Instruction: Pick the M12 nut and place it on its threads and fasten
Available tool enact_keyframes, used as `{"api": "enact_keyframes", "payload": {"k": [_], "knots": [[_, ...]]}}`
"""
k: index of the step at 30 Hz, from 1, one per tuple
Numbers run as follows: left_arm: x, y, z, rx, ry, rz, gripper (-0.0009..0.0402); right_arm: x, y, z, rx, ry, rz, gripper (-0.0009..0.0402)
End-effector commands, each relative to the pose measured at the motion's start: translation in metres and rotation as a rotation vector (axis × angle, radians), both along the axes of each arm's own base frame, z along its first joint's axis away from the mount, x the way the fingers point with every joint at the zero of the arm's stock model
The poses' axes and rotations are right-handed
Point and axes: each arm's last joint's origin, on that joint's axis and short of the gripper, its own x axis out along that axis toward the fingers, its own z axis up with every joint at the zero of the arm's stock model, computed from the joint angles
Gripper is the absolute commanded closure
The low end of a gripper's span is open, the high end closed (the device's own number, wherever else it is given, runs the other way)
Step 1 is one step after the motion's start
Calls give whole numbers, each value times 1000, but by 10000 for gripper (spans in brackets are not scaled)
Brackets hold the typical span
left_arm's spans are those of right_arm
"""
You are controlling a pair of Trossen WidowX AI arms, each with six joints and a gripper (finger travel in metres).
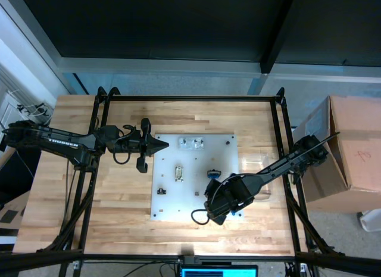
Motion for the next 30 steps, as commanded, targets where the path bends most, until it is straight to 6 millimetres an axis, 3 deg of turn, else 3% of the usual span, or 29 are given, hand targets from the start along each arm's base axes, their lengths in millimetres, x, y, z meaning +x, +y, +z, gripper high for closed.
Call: {"api": "enact_keyframes", "payload": {"k": [1, 6, 11, 14, 21, 30], "knots": [[0, 0, 0, 0, 0, 0, 393, -1, -1, -6, -25, 7, 77, 189], [0, 0, 0, 0, 0, 0, 393, -3, -3, -20, -56, 33, 201, 254], [0, 0, 0, 0, 0, 0, 393, -2, 1, -37, -25, 20, 332, 396], [0, 0, 0, 0, 0, 0, 393, 1, 3, -42, -20, 5, 367, 381], [0, 0, 0, 0, 0, 0, 393, 7, 8, -59, -37, 32, 438, 395], [0, 0, 0, 0, 0, 0, 393, 7, 10, -61, 29, 53, 474, 393]]}}
